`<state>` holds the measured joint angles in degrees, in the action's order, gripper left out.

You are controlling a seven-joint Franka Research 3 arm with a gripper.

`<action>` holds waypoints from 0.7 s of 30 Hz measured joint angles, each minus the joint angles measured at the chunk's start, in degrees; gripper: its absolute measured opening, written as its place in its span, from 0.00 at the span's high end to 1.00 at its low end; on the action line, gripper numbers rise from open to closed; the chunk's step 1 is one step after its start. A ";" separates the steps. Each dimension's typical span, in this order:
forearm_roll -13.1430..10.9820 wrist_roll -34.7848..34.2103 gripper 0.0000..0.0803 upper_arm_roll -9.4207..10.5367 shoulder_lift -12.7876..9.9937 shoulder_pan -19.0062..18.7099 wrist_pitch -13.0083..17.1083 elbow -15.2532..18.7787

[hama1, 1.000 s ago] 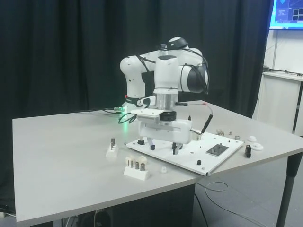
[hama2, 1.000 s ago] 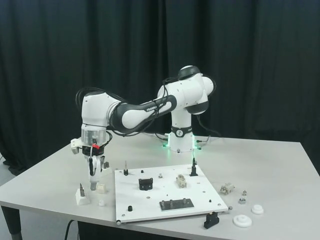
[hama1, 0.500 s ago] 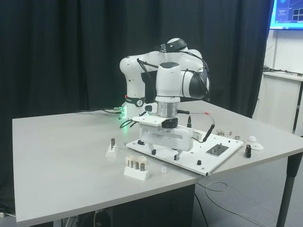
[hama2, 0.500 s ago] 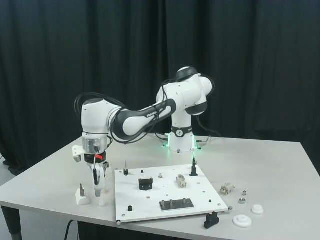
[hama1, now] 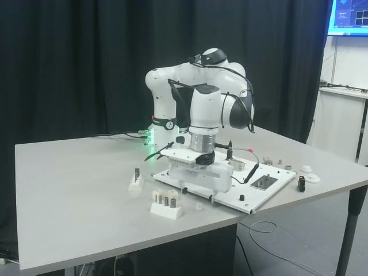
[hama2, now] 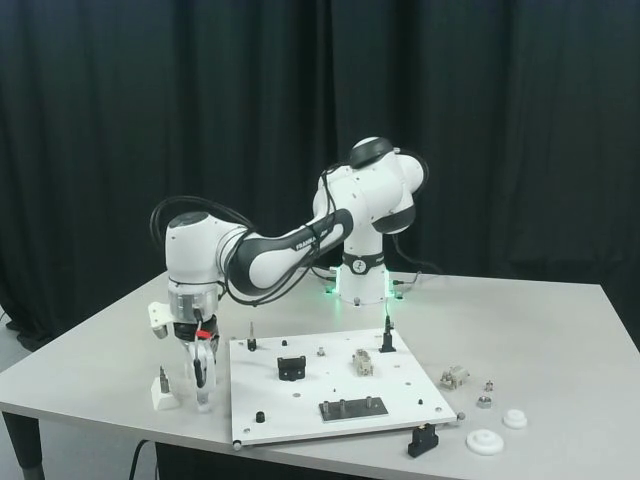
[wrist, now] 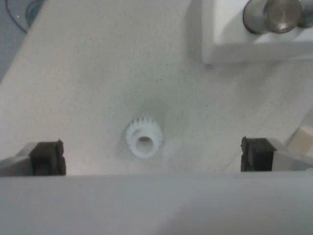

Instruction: Pick small gear.

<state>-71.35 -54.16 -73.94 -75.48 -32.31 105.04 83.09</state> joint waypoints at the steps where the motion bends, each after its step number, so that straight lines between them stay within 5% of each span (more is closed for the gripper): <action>1: 0.00 0.00 0.00 0.20 0.00 0.08 0.05 0.00; 21: 0.07 0.94 0.00 3.05 0.00 1.06 1.77 -0.01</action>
